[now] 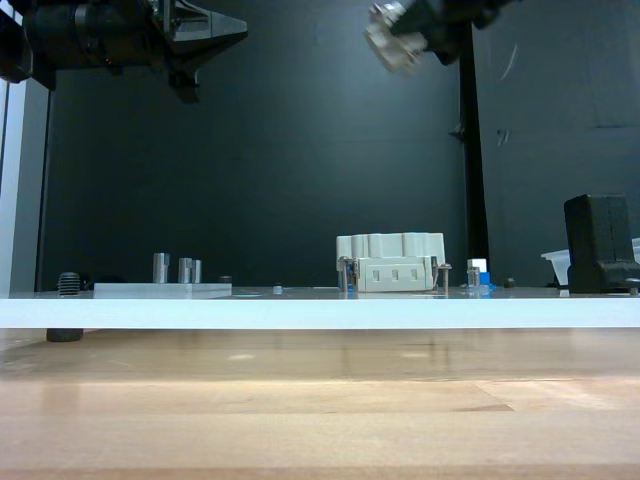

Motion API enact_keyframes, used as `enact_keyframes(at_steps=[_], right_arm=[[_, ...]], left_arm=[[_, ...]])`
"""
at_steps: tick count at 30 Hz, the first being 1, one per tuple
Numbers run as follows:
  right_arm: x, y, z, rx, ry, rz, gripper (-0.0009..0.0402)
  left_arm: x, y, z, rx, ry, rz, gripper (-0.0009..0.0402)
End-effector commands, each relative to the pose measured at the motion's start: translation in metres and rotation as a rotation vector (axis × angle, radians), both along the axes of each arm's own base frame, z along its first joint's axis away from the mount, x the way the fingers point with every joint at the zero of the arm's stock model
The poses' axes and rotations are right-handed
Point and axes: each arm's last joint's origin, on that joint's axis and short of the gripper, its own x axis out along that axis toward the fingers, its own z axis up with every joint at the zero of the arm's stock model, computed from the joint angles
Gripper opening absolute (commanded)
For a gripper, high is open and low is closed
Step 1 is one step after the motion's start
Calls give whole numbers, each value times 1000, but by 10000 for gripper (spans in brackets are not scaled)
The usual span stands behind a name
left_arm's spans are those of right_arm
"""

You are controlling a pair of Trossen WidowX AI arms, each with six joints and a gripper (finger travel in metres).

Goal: Pick the HAN10E connector and install in the HAN10E hub

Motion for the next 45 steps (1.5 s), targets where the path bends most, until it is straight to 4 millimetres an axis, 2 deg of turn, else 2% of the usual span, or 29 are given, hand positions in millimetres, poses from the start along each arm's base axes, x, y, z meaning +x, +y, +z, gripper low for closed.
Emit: enact_keyframes(at_steps=[1,9,21,31,45], right_arm=[[8,0,6,18,-98,-6,34],[16,-8,22,52,-283,-41,34],[41,-8,22,72,-491,-13,34],[57,-10,13,75,-536,-19,34],[57,-9,10,67,-495,-16,34]], left_arm=[[0,0,0,0,0,0,0],[0,0,0,0,0,0,0],[0,0,0,0,2,0,0],[0,0,0,0,2,0,0],[0,0,0,0,2,0,0]])
